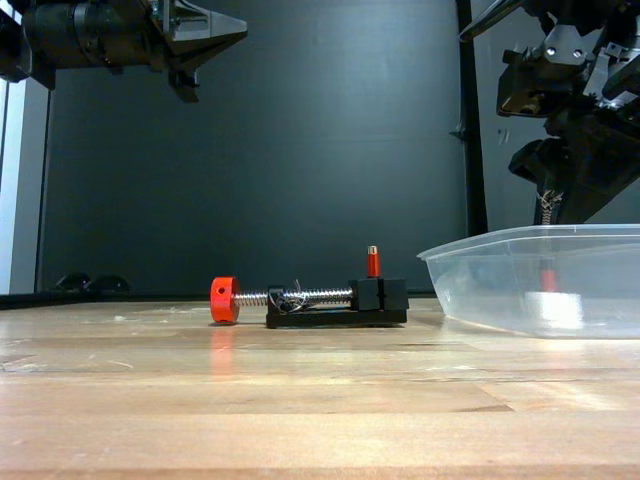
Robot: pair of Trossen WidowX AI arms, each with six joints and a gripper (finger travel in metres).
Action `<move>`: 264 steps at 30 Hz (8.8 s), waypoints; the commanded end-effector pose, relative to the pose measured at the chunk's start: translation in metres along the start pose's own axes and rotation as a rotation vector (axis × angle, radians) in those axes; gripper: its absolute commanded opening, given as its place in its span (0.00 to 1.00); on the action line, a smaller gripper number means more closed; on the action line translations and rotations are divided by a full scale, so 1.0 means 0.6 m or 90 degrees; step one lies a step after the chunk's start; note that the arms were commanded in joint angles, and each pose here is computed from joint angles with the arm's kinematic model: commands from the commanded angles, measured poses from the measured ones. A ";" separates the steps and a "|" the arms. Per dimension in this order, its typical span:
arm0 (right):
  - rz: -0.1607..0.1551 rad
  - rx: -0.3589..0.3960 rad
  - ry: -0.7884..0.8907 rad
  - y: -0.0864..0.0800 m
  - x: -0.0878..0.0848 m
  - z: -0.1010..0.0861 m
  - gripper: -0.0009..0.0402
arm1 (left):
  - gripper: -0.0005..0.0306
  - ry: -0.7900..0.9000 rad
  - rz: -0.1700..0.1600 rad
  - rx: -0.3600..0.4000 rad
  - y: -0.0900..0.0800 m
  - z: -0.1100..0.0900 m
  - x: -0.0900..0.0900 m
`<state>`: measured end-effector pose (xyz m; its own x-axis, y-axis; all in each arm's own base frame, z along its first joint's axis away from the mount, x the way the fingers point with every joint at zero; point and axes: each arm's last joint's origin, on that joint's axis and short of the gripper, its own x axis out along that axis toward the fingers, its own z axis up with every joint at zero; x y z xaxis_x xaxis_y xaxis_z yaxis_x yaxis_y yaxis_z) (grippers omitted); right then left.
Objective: Pick the RCA connector and install on taskboard
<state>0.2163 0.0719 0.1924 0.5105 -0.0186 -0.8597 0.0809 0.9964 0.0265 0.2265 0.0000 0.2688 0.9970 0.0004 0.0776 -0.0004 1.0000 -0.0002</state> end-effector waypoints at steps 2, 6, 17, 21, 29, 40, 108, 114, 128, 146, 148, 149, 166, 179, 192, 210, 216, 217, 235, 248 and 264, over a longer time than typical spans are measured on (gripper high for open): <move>-0.005 -0.003 0.012 0.003 0.013 -0.001 0.37 | 0.02 0.000 0.000 0.000 0.000 0.000 0.000; -0.008 -0.005 0.018 0.005 0.025 0.000 0.37 | 0.02 0.000 0.000 0.000 0.000 0.000 0.000; -0.016 -0.011 0.031 0.008 0.049 -0.004 0.37 | 0.02 0.000 0.000 0.000 0.000 0.000 0.000; -0.023 -0.013 0.034 0.007 0.052 -0.006 0.37 | 0.02 0.000 0.000 0.000 0.000 0.000 0.000; -0.031 -0.013 0.031 0.007 0.052 -0.007 0.34 | 0.02 0.000 0.000 0.000 0.000 0.000 0.000; -0.031 -0.013 0.031 0.007 0.052 -0.007 0.24 | 0.02 0.000 0.000 0.000 0.000 0.000 0.000; -0.019 -0.029 -0.004 -0.012 -0.070 0.095 0.02 | 0.02 0.000 0.000 0.000 0.000 0.000 0.000; -0.025 -0.027 0.005 -0.005 -0.051 0.127 0.02 | 0.02 0.000 0.000 0.000 0.000 0.000 0.000; -0.037 -0.046 0.024 0.012 0.009 0.191 0.02 | 0.02 0.000 0.000 0.000 0.000 0.000 0.000; -0.048 -0.057 0.032 0.013 0.064 0.238 0.02 | 0.02 0.000 0.000 0.000 0.000 0.000 0.000; -0.048 -0.055 0.030 0.012 0.064 0.238 0.02 | 0.02 0.000 0.000 0.000 0.000 0.000 0.000; -0.048 -0.056 0.028 0.012 0.065 0.238 0.02 | 0.02 0.000 0.000 0.000 0.000 0.000 0.000; -0.045 -0.055 0.021 0.012 0.074 0.232 0.02 | 0.02 0.000 0.000 0.000 0.000 0.000 0.000; -0.039 -0.052 0.015 0.012 0.082 0.227 0.02 | 0.02 0.000 0.000 0.000 0.000 0.000 0.000; -0.034 -0.052 0.015 0.012 0.087 0.222 0.02 | 0.02 0.000 0.000 0.000 0.000 0.000 0.000; -0.035 -0.048 0.013 0.007 0.089 0.222 0.02 | 0.02 0.000 0.000 0.000 0.000 0.000 0.000; -0.035 -0.046 0.009 0.006 0.088 0.224 0.02 | 0.02 0.000 0.000 0.000 0.000 0.000 0.000; -0.035 -0.046 0.009 0.006 0.088 0.224 0.02 | 0.02 0.000 0.000 0.000 0.000 0.000 0.000; -0.039 -0.051 0.031 0.007 0.113 0.218 0.02 | 0.02 0.000 0.000 0.000 0.000 0.000 0.000; -0.041 -0.051 0.036 0.006 0.109 0.216 0.02 | 0.02 0.000 0.000 0.000 0.000 0.000 0.000; -0.039 -0.051 0.030 0.006 0.104 0.218 0.04 | 0.02 0.000 0.000 0.000 0.000 0.000 0.000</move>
<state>0.3602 0.0636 0.2031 0.4552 -0.0770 -0.8870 0.0395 0.9970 -0.0662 0.2265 0.0000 0.2690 0.9969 0.0004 0.0783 -0.0004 1.0000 -0.0002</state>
